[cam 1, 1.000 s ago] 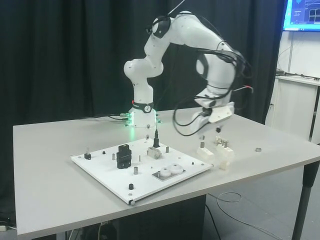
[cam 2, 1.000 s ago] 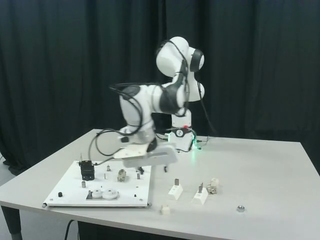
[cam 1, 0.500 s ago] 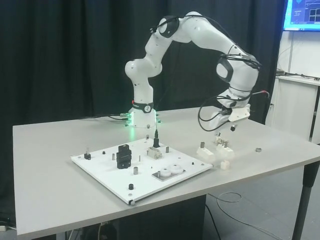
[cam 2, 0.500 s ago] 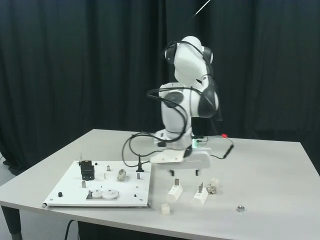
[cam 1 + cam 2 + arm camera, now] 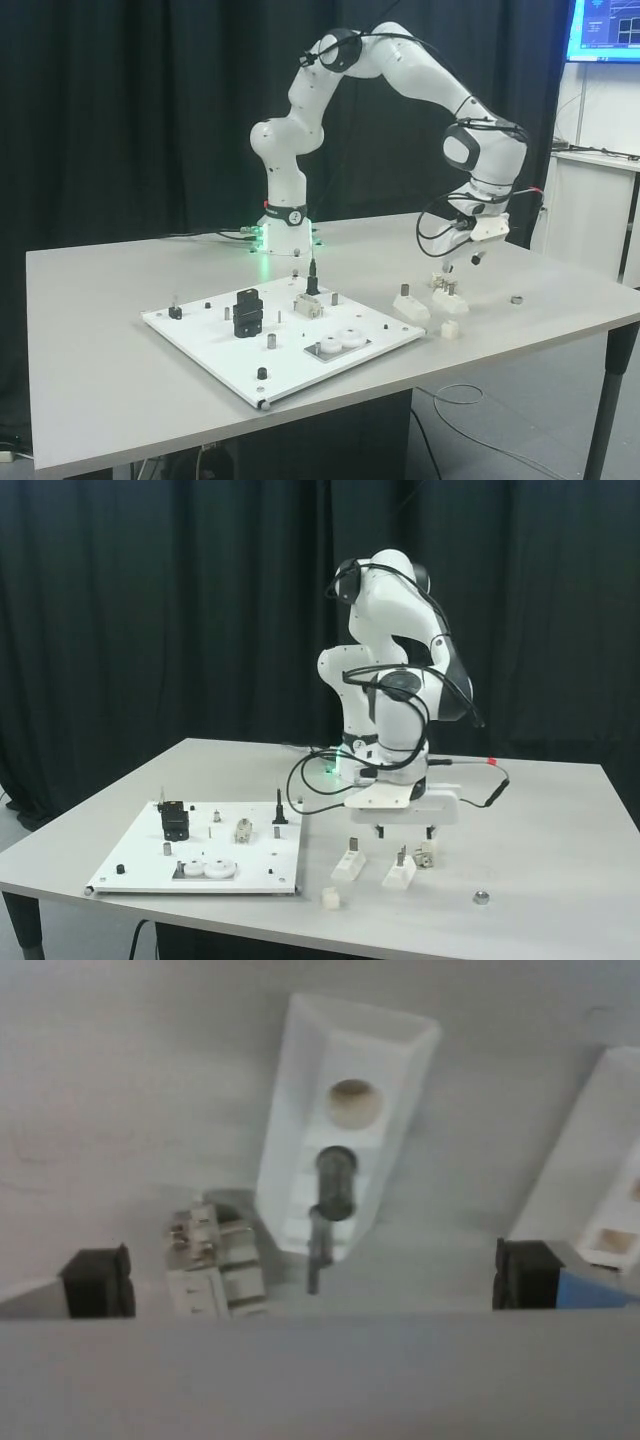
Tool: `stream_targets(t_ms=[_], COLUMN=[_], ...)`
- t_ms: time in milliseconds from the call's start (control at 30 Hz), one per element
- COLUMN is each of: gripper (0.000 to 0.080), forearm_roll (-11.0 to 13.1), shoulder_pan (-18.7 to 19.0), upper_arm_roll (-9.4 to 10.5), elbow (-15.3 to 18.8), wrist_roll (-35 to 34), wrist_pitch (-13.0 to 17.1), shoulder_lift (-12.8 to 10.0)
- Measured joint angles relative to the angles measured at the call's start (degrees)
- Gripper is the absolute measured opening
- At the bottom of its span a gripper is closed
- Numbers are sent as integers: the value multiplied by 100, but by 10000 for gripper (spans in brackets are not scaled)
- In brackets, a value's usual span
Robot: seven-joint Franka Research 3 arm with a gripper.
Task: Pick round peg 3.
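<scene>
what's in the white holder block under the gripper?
In the wrist view the white holder block holds one grey round peg standing upright in a middle hole; the hole beside it is empty. The peg's seated lower end is hidden.

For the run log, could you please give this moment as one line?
phase: approach | gripper: open, above white holder | round peg: upright in holder, not gripped

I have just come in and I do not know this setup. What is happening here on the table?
A white robot arm is reaching over small white holder blocks beside the white board. Its gripper hangs open above one holder block, where a round peg stands upright next to an unfilled hole. The fingers are not touching the peg; nothing is picked.
</scene>
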State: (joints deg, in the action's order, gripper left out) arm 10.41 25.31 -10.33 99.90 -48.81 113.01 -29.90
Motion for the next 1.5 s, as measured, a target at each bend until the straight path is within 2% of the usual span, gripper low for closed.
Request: stream_targets(t_ms=[133, 500, 933, 1500], gripper=[800, 800, 800, 800], forearm_roll=[-65, -132, -129, -107], shoulder_pan=[19, 43, 43, 66], upper_arm_roll=[78, 46, 12, 102], elbow=[256, 753, 1103, 1483], wrist_roll=[-14, -206, -281, -313], wrist_pitch=[297, 969, 1453, 2069], shoulder_lift=[132, 361, 372, 370])
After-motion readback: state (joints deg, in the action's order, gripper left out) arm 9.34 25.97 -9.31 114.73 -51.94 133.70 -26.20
